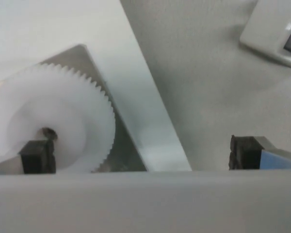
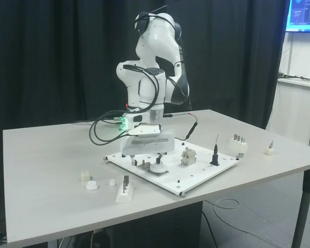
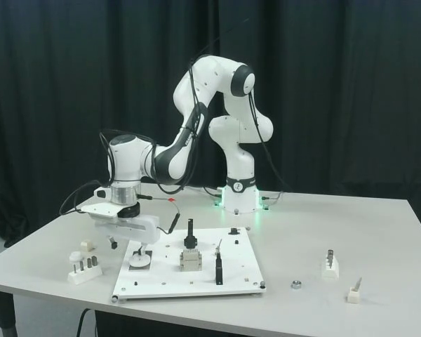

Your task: Insert large gear.

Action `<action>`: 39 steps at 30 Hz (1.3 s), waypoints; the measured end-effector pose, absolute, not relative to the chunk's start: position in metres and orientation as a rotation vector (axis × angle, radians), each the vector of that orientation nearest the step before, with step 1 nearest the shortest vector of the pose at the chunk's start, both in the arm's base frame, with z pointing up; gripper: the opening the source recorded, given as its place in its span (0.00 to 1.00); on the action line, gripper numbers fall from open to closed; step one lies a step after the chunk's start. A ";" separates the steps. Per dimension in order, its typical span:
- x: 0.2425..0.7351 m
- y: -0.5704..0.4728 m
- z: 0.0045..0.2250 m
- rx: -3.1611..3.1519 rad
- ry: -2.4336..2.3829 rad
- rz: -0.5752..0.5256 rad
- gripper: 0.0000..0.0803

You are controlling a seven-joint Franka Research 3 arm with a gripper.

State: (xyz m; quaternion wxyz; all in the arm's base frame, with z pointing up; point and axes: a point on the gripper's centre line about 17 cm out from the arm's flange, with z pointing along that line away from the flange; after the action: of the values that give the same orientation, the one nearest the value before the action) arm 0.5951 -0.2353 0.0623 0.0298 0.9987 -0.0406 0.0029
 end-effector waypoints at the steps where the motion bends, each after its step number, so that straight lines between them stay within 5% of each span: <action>1: 0.596 -0.236 0.062 3.078 -0.125 0.011 1.00; 39: 0.615 -0.240 0.058 3.047 -0.117 0.101 1.00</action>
State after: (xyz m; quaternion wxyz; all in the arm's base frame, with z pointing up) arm 0.6148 -0.2404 0.0580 0.0453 0.9977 -0.0383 0.0331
